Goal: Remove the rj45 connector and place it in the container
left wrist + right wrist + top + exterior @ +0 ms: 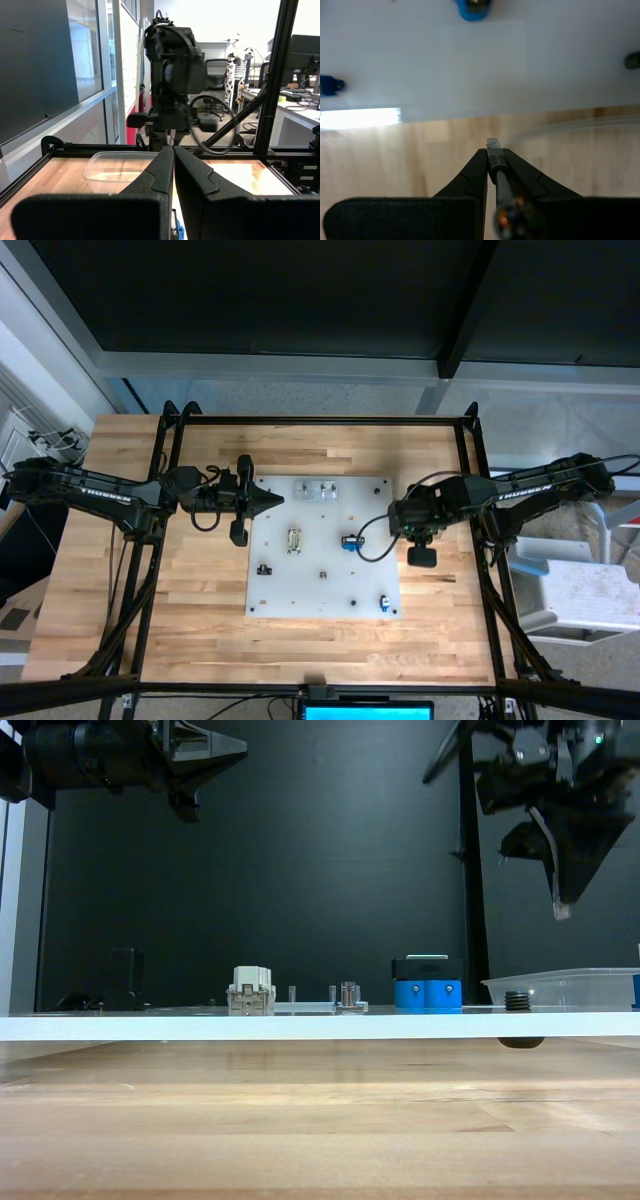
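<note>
My right gripper point(491, 156) is shut on the rj45 connector point(493, 147), a small pale plug with a dark boot that sticks out past the fingertips. In the low view this gripper point(560, 900) hangs well above the container point(565, 988), a clear plastic tray by the board's right end. The wrist view shows the container's curved rim point(570, 126) just beyond the plug, over bare wood. From above, the right gripper point(412, 530) hovers at the white board's point(320, 580) right edge. My left gripper point(173, 152) is shut and empty, held high at the board's left edge point(268, 500).
On the board stand a blue-and-black connector point(427, 985), a cream multi-pin connector point(251, 992), a small blue block point(385, 602) near the front right corner and some small fittings point(347, 996). A black frame surrounds the wooden table point(150, 620).
</note>
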### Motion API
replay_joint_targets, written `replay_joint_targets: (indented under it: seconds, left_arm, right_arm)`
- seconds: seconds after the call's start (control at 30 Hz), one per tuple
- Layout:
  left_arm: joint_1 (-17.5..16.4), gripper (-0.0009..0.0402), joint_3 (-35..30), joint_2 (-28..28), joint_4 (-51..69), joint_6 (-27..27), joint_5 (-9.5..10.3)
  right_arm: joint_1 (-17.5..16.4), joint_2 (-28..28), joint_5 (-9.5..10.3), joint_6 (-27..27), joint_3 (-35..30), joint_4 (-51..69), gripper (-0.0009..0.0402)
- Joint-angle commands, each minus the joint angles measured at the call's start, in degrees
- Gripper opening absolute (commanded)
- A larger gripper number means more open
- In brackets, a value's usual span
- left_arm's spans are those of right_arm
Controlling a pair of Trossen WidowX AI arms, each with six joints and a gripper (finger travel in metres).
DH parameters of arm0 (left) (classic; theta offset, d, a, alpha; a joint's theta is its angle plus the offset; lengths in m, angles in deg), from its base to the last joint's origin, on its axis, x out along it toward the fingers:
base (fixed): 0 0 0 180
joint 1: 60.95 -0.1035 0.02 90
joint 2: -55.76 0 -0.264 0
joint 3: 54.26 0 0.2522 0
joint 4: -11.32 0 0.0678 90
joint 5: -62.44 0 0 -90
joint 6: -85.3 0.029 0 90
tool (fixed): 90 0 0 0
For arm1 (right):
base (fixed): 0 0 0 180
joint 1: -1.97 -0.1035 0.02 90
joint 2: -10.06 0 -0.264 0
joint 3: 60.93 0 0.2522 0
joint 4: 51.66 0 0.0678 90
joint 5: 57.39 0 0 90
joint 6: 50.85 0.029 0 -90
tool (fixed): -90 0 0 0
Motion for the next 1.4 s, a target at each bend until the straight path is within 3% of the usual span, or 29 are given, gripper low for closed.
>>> replay_joint_targets:
  seconds: [0.03, 0.4, 0.57, 1.0, 1.17, 1.4]
  left_arm:
    - [0.0, 0.0001, 0.0, 0.0, 0.0, 0.0, -0.02]
    - [-0.02, 0.0001, 0.0, 0.0, 0.0, 0.0, -0.02]
    - [0.0, 0.0001, 0.0, 0.02, 0.0, 0.0, -0.02]
    - [-0.02, 0.0001, 0.0, 0.02, 0.0, 0.0, -0.02]
    - [-0.02, 0.0001, 0.0, 0.02, 0.0, 0.0, -0.02]
    - [-0.02, 0.0001, 0.0, 0.02, 0.0, 0.0, -0.02]
  right_arm:
    - [3.13, -1.92, 0.02, -3.1, 2.03, 0.04, 0.0]
    - [14.88, -7.02, 0.04, -12.46, 8.66, 0.44, 0.0]
    - [18.56, -8.07, -0.02, -15.37, 10.99, 0.48, 0.0008]
    - [19.69, -8.07, -0.55, -15.3, 11.74, 0.55, 0.0073]
    - [19.69, -8.07, -2.12, -15.32, 11.74, 0.61, 0.011]
    - [19.71, -8.04, -2.1, -15.28, 11.74, 0.79, 0.0163]
